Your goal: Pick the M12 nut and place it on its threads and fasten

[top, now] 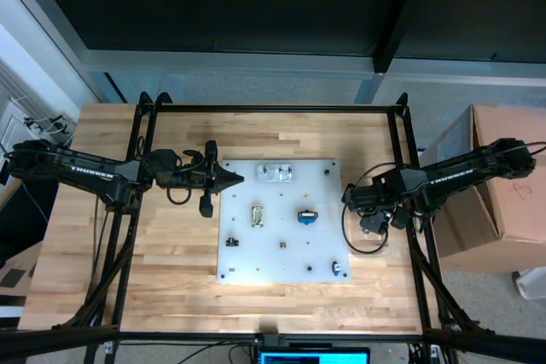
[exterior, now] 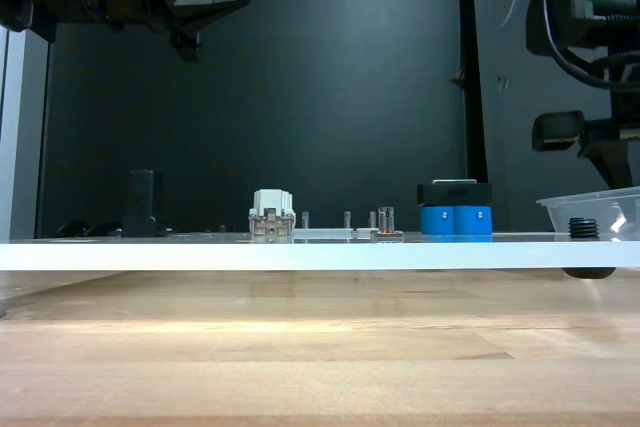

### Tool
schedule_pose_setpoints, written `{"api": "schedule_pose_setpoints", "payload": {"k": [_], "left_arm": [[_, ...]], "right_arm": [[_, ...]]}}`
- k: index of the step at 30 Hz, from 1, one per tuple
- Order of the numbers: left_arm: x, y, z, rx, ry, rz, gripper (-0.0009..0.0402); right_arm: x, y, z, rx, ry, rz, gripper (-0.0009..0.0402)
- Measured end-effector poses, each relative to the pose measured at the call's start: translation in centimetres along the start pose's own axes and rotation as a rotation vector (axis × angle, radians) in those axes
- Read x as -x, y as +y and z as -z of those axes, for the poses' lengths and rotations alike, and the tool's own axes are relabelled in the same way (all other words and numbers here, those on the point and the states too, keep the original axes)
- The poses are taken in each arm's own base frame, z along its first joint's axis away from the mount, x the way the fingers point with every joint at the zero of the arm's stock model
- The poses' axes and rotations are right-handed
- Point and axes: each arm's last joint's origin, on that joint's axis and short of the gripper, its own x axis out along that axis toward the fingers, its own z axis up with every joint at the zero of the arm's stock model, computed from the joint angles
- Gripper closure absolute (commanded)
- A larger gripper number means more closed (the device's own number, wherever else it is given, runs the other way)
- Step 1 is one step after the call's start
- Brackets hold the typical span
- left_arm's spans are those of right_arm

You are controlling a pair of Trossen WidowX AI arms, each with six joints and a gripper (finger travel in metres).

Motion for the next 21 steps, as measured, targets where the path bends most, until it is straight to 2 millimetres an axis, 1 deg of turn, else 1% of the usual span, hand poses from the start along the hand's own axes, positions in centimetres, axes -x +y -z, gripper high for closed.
{"api": "schedule_pose_setpoints", "payload": {"k": [5, 11, 15, 21], "left_arm": [[0.0, 0.0, 0.0, 0.0, 0.0, 0.0, 0.0393], [0.0, 0.0, 0.0, 0.0, 0.0, 0.0, 0.0393], [0.0, 0.0, 0.0, 0.0, 0.0, 0.0, 0.0393], [0.0, 0.0, 0.0, 0.0, 0.0, 0.0, 0.0393]], "right_arm": [[-1.1, 0.3, 0.2, -0.002, 0.001, -0.001, 0.0221], [-2.1, 0.0, 0.0, -0.003, 0.006, -0.024, 0.0228], [-2.5, -0.3, -0.2, -0.004, 0.009, -0.028, 0.0256], [-2.7, -0.4, -0.2, -0.004, 0.011, -0.03, 0.0317]]}}
